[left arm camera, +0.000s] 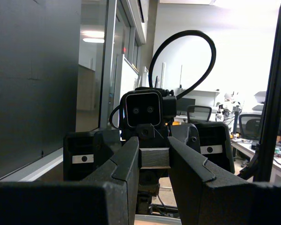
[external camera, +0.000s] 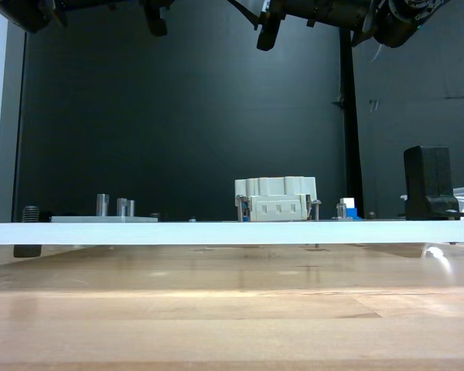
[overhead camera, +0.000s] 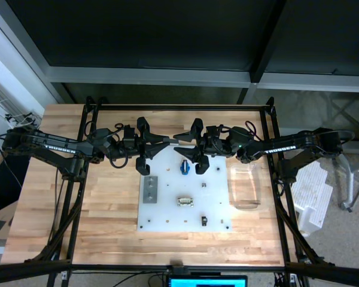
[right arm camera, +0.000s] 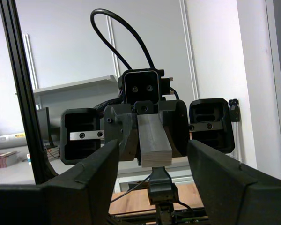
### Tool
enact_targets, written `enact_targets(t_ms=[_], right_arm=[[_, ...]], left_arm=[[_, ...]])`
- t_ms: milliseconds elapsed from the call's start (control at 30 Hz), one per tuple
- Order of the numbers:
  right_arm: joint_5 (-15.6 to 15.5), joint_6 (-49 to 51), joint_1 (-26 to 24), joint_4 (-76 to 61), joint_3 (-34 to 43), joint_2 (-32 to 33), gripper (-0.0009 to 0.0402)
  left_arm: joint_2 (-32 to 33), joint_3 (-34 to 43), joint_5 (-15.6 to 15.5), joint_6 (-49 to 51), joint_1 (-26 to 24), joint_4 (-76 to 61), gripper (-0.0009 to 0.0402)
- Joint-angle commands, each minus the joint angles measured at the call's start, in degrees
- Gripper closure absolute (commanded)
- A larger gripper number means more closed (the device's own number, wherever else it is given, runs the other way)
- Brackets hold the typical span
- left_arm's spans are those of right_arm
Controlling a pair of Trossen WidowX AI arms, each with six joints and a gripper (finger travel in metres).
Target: Pick the 16mm bar and install on taskboard
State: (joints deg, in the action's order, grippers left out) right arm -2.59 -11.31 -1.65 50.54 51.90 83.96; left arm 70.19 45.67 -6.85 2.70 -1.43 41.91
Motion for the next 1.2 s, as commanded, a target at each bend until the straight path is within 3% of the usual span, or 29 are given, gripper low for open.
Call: enact_targets(t_ms=[33, 667, 933, 1200], right_arm=[[-0.09, 0.02, 0.02, -0.07, 0.00, -0.02, 0.0223], [-0.57, 0.24, 0.02, 0.28, 0.00, -0.02, 0.0343], [-0.55, 0.26, 0.02, 0.31, 0.00, -0.02, 0.0360], [-0.52, 0.28, 0.02, 0.31, 0.00, -0.02, 0.0352]], left_arm=[[0.00, 0.02, -0.02, -0.02, -0.04, -0.02, 0.0353], [0.00, 0.02, -0.02, -0.02, -0.09, -0.31, 0.0354], [0.00, 0.02, -0.02, -0.02, -0.09, -0.59, 0.0351], [0.00, 0.02, 0.44, 0.02, -0.13, -0.59, 0.0267]])
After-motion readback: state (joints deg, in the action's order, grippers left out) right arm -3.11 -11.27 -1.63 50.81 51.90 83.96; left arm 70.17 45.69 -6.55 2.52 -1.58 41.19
